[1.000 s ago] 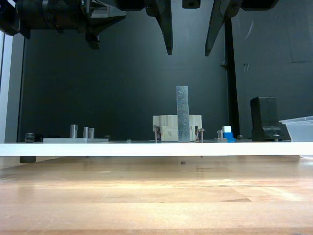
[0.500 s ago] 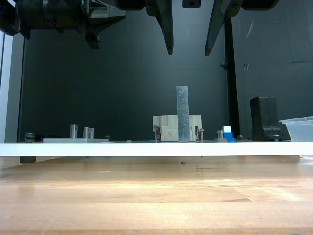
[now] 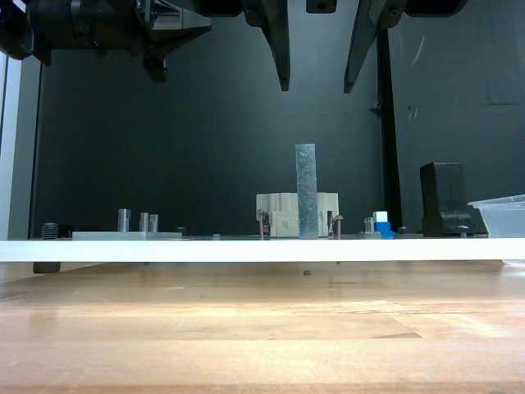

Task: Pick the 16mm bar and place in it's hole on the taskboard

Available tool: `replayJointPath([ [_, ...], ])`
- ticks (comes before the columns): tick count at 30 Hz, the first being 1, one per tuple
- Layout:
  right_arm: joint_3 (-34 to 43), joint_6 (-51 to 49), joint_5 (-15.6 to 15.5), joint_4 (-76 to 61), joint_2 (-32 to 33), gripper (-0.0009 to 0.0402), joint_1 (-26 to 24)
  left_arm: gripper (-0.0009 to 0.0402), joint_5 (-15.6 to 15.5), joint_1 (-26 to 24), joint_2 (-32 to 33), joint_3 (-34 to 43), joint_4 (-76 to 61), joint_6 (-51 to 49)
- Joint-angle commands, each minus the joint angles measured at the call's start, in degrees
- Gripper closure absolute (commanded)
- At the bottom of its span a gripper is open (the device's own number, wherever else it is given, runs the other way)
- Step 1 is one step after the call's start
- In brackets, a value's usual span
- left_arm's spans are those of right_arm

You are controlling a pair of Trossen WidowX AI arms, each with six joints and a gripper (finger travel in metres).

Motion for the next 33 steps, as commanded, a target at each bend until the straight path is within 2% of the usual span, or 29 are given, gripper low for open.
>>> replayJointPath([
  [1, 0.0, 0.0, 0.0, 0.0, 0.0, 0.0232, 0.0, 0.0393, 0.0, 0.0, 0.0, 0.0, 0.0, 0.0],
  [8, 0.0, 2.8, 0.0, 1.0, 1.0, 0.0226, -0.1, 0.0393, 0.0, 0.0, 0.0, 0.0, 0.0, 0.0],
  [21, -0.4, 3.5, -0.1, 3.0, 3.9, 0.0178, -0.3, 0.0393, 0.0, 0.0, 0.0, 0.0, 0.0, 0.0],
  [33, -4.0, 6.4, -0.5, 6.6, 4.9, 0.0177, -0.3, 0.0393, 0.0, 0.0, 0.0, 0.0, 0.2, 0.0],
])
